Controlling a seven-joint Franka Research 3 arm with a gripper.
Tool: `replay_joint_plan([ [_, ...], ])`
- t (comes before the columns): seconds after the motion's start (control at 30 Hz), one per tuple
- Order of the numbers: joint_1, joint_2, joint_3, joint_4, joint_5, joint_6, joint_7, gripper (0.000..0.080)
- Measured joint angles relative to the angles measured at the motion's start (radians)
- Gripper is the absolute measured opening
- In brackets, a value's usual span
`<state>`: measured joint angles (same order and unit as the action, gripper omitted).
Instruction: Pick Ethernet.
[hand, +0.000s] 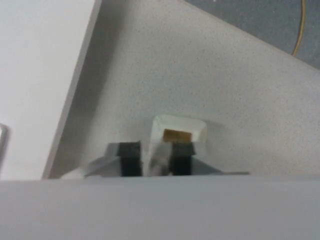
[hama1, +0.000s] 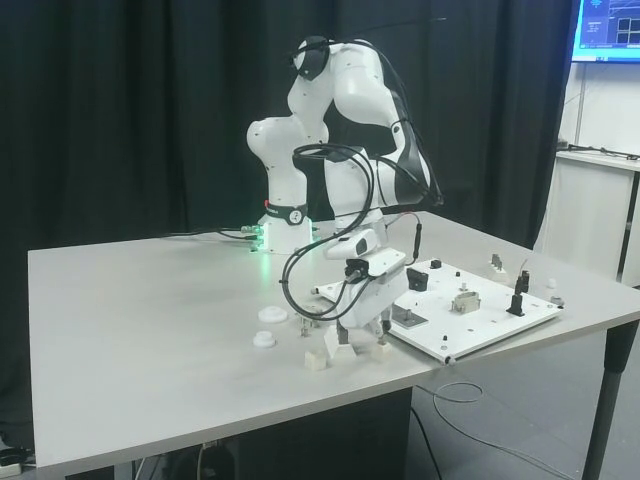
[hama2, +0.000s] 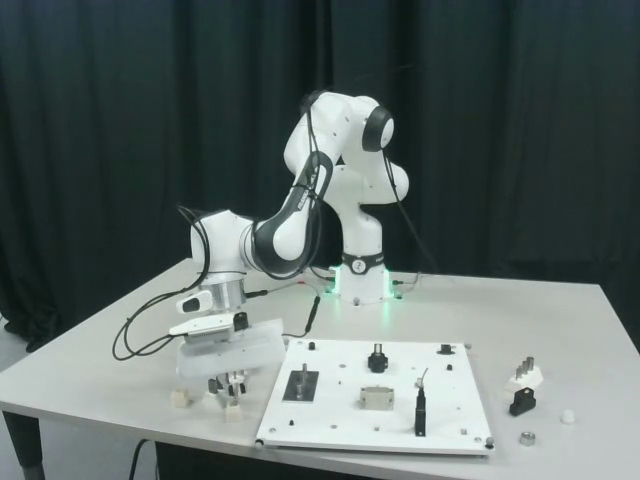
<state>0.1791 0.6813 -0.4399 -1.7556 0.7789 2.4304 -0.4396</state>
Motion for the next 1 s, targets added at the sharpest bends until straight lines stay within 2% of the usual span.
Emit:
replay_joint_plan([
  [0.13, 0.000, 0.001, 0.000, 0.000, 0.000, 0.005, 0.000, 0.0346],
  [0.17, 0.000, 0.001, 0.000, 0.000, 0.000, 0.007, 0.000, 0.0067],
  [0.53, 0.000, -0.001, -0.002, 0.008, 0.000, 0.017, 0.000, 0.0068],
  [1.0, 0.001, -0.046, -0.012, 0.012, -0.002, 0.004, 0.000, 0.0066],
])
